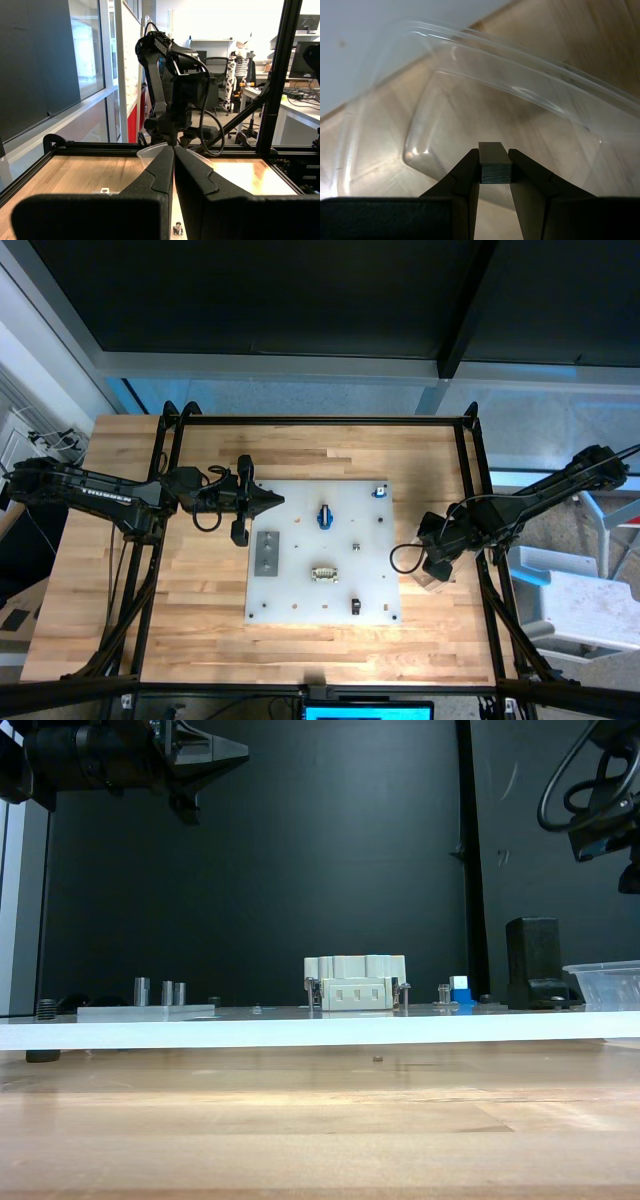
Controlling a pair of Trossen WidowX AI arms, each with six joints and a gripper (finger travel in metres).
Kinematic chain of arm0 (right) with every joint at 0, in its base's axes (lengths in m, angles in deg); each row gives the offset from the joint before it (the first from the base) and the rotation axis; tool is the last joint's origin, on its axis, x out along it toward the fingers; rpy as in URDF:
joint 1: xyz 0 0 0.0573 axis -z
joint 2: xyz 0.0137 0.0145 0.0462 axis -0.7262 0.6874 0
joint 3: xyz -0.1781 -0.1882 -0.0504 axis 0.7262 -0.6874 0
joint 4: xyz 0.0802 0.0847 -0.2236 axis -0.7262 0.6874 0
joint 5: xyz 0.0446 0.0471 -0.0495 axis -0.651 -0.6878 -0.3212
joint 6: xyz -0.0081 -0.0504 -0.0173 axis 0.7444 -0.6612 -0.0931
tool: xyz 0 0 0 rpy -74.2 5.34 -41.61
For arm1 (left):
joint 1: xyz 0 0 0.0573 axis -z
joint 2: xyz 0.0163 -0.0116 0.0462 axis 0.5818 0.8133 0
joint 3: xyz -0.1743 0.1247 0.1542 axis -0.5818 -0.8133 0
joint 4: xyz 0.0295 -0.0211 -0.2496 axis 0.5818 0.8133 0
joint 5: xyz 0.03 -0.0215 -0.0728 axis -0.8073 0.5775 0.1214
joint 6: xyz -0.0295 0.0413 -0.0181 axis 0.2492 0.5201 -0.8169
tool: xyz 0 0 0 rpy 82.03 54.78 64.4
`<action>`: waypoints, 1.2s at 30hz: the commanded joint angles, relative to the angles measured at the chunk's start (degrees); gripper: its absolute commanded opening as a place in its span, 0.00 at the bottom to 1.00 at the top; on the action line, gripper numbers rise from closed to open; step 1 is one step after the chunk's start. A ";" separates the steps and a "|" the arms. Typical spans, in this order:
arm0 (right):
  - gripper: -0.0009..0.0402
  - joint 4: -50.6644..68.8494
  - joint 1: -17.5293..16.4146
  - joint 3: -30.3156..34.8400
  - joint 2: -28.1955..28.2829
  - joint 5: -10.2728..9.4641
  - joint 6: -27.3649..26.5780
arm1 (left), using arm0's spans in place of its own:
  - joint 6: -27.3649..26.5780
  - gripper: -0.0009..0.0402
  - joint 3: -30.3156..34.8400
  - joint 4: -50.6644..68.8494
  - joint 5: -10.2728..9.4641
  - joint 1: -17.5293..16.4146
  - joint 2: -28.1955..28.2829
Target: Pick the 16mm bar from the taskboard and place it in the container
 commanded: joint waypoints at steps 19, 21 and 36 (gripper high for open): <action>0.42 0.15 0.31 -0.48 -0.02 0.00 0.09 | 0.02 0.02 0.00 -0.02 0.02 0.00 0.02; 0.45 0.15 0.31 -0.48 -0.02 0.00 0.09 | 0.02 0.02 0.00 -0.02 0.02 -0.02 0.02; 0.52 0.11 0.31 -0.48 -0.02 0.02 -0.13 | 0.02 0.02 0.00 -0.02 0.02 -0.02 0.02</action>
